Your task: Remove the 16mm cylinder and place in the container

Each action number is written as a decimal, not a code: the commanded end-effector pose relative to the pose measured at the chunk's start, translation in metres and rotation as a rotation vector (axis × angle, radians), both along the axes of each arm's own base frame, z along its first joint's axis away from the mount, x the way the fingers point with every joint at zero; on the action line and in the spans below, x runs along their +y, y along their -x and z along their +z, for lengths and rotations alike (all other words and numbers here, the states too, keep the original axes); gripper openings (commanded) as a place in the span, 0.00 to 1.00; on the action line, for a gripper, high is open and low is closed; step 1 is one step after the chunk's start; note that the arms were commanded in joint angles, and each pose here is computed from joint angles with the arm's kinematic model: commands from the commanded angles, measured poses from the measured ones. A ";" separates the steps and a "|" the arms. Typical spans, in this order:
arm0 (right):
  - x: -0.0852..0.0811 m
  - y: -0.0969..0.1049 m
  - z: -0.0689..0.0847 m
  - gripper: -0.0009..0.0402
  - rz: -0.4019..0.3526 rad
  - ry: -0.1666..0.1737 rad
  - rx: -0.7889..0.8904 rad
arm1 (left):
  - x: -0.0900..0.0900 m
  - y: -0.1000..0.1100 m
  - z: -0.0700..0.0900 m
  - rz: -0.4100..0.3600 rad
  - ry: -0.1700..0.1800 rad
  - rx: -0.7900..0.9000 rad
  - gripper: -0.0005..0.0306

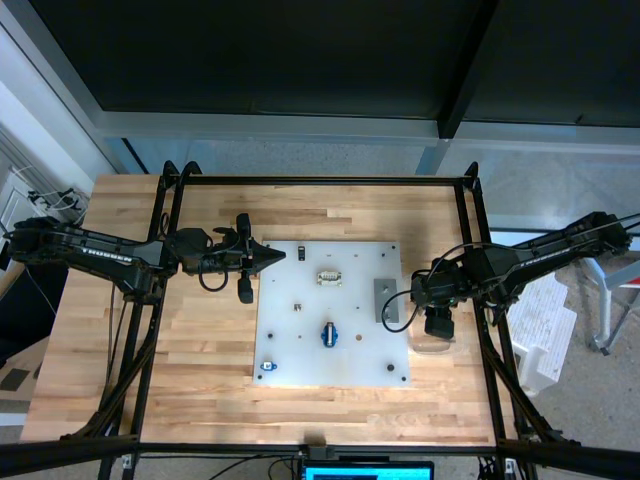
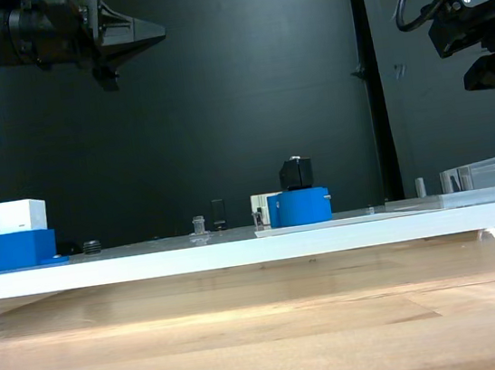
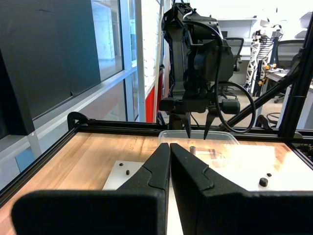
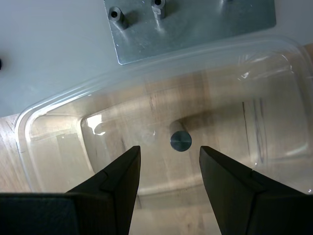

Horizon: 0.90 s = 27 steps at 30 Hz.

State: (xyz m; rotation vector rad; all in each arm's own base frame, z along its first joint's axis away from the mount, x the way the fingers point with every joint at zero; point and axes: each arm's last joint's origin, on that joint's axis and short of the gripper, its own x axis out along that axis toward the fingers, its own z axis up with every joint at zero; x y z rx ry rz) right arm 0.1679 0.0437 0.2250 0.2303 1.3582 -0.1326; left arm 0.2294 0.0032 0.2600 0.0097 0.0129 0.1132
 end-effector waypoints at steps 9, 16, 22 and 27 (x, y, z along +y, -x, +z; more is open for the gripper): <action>0.003 -0.003 -0.001 0.42 -0.009 0.011 -0.009 | 0.000 0.000 0.000 0.000 0.000 0.000 0.02; 0.004 -0.007 -0.004 0.42 -0.005 0.012 -0.008 | 0.000 0.000 0.000 0.000 0.000 0.000 0.02; 0.004 -0.007 -0.004 0.42 -0.004 0.012 -0.009 | 0.000 0.000 0.000 0.000 0.000 0.000 0.02; 0.005 -0.009 0.002 0.42 0.000 0.008 -0.028 | 0.000 0.000 0.000 0.000 0.000 0.000 0.02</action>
